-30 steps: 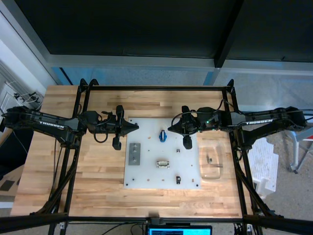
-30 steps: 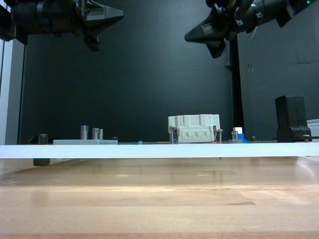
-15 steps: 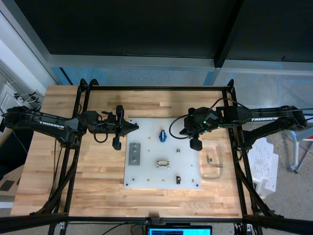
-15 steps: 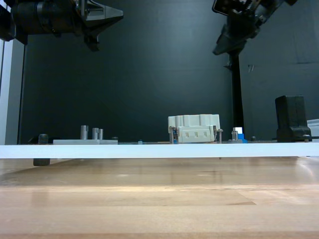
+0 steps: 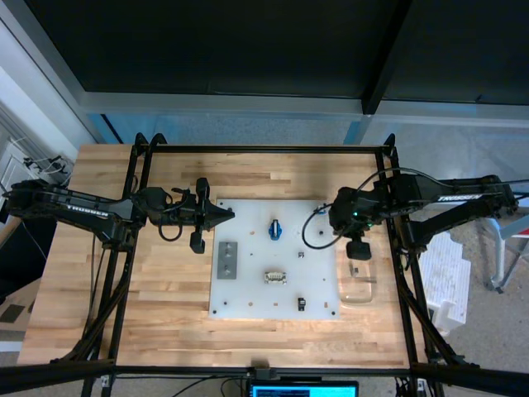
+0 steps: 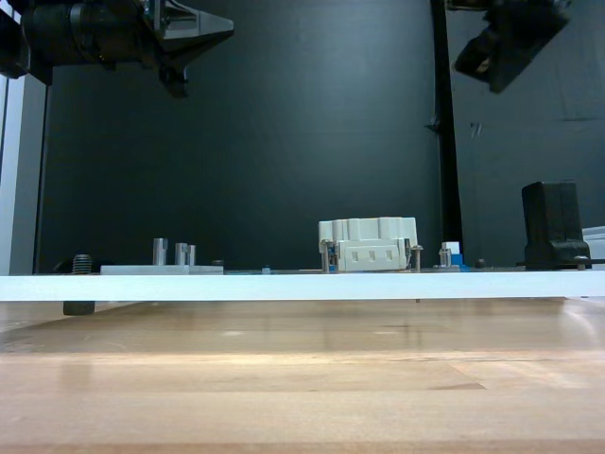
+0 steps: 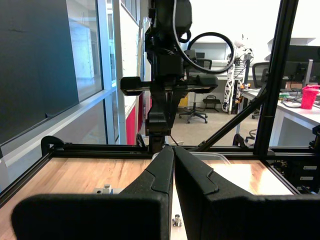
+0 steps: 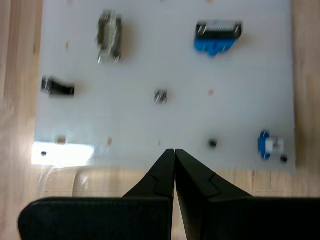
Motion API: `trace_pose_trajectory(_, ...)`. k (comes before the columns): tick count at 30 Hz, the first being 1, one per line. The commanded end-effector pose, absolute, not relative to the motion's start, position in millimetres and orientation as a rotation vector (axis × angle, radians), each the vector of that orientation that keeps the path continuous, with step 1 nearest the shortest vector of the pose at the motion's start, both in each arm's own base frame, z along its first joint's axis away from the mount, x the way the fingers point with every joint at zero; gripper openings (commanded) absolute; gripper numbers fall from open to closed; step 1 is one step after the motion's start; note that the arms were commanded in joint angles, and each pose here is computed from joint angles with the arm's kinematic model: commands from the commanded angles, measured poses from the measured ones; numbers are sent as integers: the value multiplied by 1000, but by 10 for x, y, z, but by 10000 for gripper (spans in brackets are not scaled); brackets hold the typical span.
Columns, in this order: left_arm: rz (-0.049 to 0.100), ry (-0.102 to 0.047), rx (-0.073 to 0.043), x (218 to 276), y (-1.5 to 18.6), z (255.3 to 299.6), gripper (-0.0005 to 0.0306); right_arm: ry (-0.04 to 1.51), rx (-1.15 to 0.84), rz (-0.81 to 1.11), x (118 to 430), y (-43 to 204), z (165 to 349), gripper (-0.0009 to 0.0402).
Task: Pick the 16mm bar and install on taskboard
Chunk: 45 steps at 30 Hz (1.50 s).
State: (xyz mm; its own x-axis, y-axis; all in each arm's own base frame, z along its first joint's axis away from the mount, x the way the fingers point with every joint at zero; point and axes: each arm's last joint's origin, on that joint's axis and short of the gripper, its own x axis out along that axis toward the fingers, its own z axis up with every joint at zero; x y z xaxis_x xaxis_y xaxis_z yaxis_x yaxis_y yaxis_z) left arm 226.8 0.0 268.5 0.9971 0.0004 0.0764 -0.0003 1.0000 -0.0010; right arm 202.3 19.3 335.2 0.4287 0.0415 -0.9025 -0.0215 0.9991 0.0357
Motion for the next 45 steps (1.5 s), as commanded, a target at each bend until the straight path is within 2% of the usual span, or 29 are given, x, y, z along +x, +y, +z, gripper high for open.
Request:
trace_pose_trajectory(1,0,-77,-1,2268,0,2686,0,1180,19,44,1967,230,3359,0)
trace_pose_trajectory(10,0,-77,-1,2268,0,2686,0,1309,27,36,1846,297,3308,0)
trace_pose_trajectory(21,0,-77,-1,2268,0,2686,0,1382,29,32,1744,469,3289,0)
trace_pose_trajectory(32,0,-77,-1,2268,0,2686,0,1466,-10,43,1816,595,3169,0)
trace_pose_trajectory(39,0,-77,-1,2268,0,2686,0,1497,-49,3,1799,623,3006,1)
trace_pose_trajectory(45,0,-77,-1,2268,0,2686,0,1495,-46,1,1812,638,2894,46)
